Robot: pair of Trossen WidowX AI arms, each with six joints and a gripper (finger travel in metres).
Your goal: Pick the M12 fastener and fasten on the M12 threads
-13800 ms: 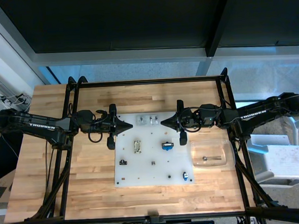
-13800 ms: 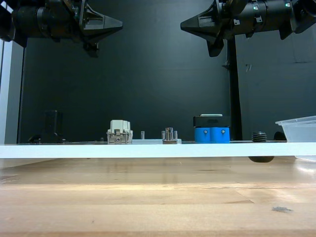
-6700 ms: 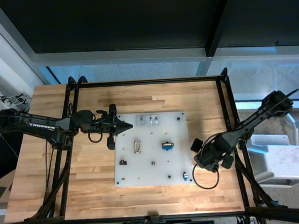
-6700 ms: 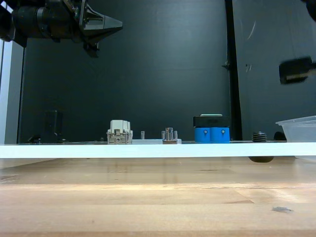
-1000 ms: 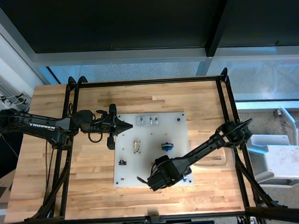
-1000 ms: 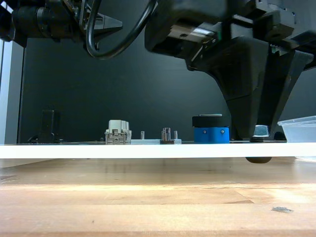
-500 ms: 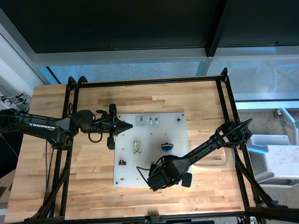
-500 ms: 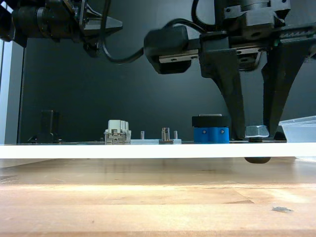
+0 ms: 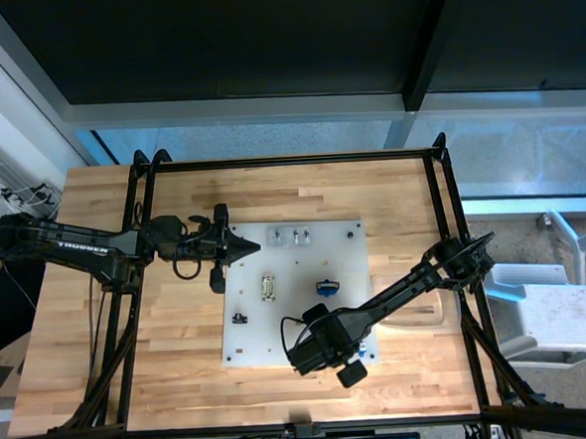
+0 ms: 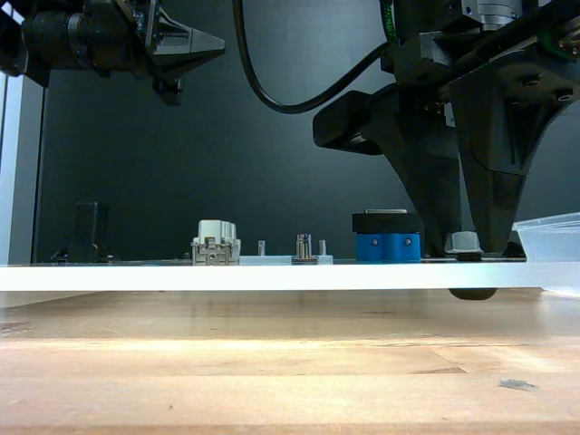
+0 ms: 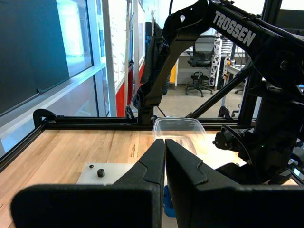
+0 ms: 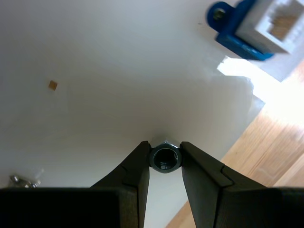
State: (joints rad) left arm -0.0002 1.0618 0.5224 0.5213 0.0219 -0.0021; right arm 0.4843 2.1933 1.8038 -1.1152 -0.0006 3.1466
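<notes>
**Nut pinched at the board's near right edge**

We find the right gripper (image 10: 464, 245) pointing straight down at the near right edge of the white board (image 9: 250, 327). Its two fingers are closed snugly on the flats of the M12 nut (image 12: 165, 158), the only thing it has hold of. In the low view the nut sits low between the fingertips, just above the board, with a sliver of dark beneath it. We cannot tell whether it is on its stud, since the fingers cover that spot. The right wrist view shows the nut's dark bore with bare white board around it, and a blue fitting (image 12: 256, 23) near the board's edge.

The left gripper (image 9: 260, 245) hangs high over the board's far left part, fingers pressed together and holding nothing.

The board lies on a pale wood-plank table (image 9: 180, 326) ringed by a black frame (image 9: 289, 161). A clear tray (image 10: 553, 234) stands just off the board's right side. Behind the table we see a dark wall in the low view. The left wrist view shows tall windows (image 11: 71, 42) and office chairs (image 11: 199, 80) beyond.
</notes>
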